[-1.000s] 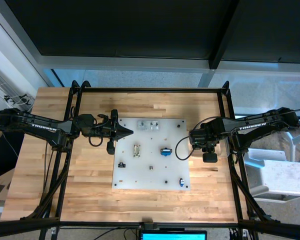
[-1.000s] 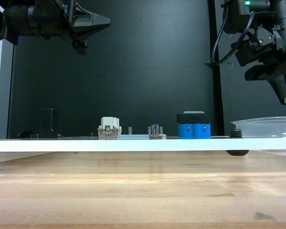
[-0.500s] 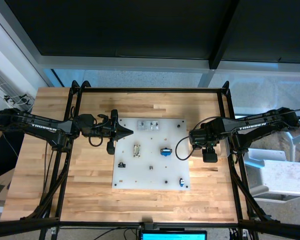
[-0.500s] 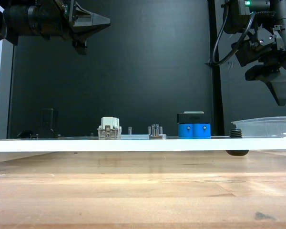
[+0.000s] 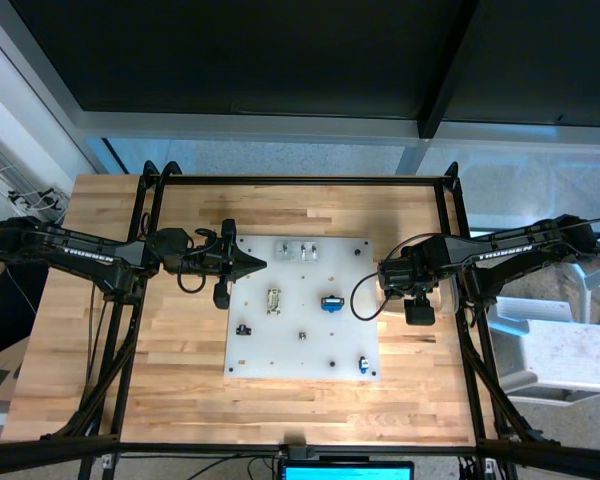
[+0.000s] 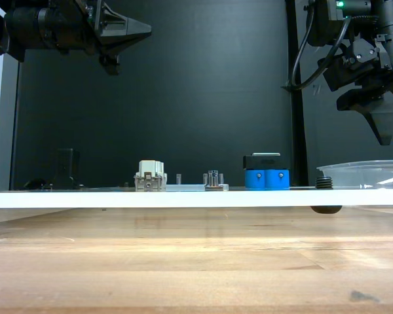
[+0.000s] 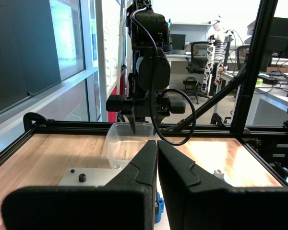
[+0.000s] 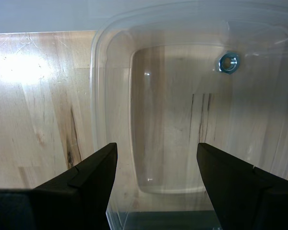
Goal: Unfasten the M12 fastener and place in the container
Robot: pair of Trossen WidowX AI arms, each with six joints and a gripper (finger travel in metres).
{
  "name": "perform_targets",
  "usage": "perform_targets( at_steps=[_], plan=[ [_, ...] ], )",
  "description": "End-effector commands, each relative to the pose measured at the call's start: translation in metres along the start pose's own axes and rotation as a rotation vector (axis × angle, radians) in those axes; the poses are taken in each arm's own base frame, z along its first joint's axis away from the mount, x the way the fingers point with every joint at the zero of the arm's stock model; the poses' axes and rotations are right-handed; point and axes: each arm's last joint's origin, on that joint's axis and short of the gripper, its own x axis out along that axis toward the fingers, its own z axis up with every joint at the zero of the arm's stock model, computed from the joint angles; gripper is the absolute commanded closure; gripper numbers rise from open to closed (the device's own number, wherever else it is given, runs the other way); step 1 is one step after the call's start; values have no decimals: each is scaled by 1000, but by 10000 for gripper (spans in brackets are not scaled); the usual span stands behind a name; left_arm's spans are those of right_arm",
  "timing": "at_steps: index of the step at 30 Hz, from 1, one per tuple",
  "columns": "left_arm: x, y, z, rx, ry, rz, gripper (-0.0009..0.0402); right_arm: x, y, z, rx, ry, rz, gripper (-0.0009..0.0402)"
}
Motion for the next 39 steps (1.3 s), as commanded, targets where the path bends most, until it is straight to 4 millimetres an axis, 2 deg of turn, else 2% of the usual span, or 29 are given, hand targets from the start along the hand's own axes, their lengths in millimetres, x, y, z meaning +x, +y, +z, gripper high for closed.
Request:
perform_targets(
  at_steps=[1, 27, 39],
  plan=[
    [0, 0, 0, 0, 0, 0, 393, 0, 0, 1, -1, -11, 1, 162],
    [0, 0, 0, 0, 0, 0, 393, -3, 3, 24, 1, -250, 31, 161],
    [0, 0, 0, 0, 0, 0, 393, -4, 3, 26, 2, -272, 35, 161]
  ],
)
